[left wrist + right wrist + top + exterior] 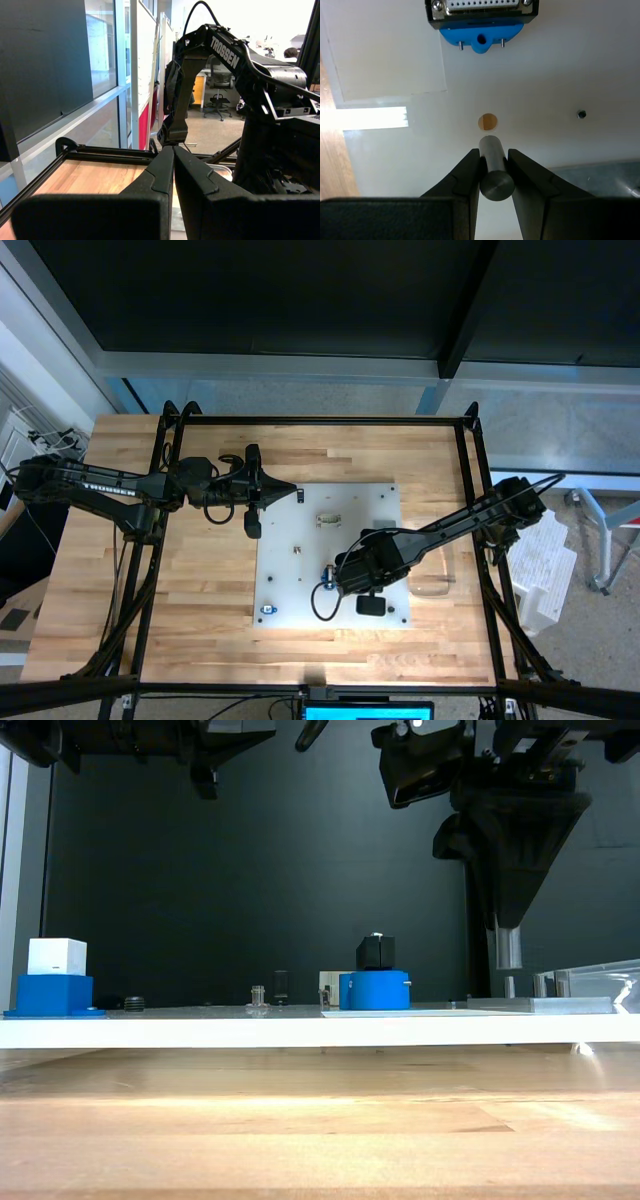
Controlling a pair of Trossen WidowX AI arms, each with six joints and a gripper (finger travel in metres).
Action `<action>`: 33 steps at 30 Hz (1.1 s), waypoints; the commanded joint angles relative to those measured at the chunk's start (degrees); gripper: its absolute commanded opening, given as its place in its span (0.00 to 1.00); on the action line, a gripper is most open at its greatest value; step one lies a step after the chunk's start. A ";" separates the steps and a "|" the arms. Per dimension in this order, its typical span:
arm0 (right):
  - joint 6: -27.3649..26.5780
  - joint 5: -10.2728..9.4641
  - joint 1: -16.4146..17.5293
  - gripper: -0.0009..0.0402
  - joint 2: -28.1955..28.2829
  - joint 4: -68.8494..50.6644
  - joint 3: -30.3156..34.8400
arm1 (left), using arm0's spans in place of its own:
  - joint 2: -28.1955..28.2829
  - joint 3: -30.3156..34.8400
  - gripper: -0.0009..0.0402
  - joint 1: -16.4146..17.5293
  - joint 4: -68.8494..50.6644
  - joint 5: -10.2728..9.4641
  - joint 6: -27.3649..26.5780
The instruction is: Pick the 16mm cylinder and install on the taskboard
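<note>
On the wooden surface (200, 570) the white taskboard (300, 590) is laid. The left hand (290, 487), clenched and empty, is held at its 11 o'clock corner. Near its centre the right hand (493, 156) is seen grasping the 16mm cylinder (495, 175) above the board, close to an open hole (488, 121), with a blue fitting (481, 39) beyond.

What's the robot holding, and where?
Right tool, above the taskboard, pinches the 16mm cylinder by its sides; left tool, over the board's far-left corner, holds nothing.
</note>
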 commanded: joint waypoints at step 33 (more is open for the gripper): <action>-0.44 0.48 -0.46 0.05 1.14 7.28 -4.70 | 0.02 0.02 0.02 0.00 0.02 0.00 0.00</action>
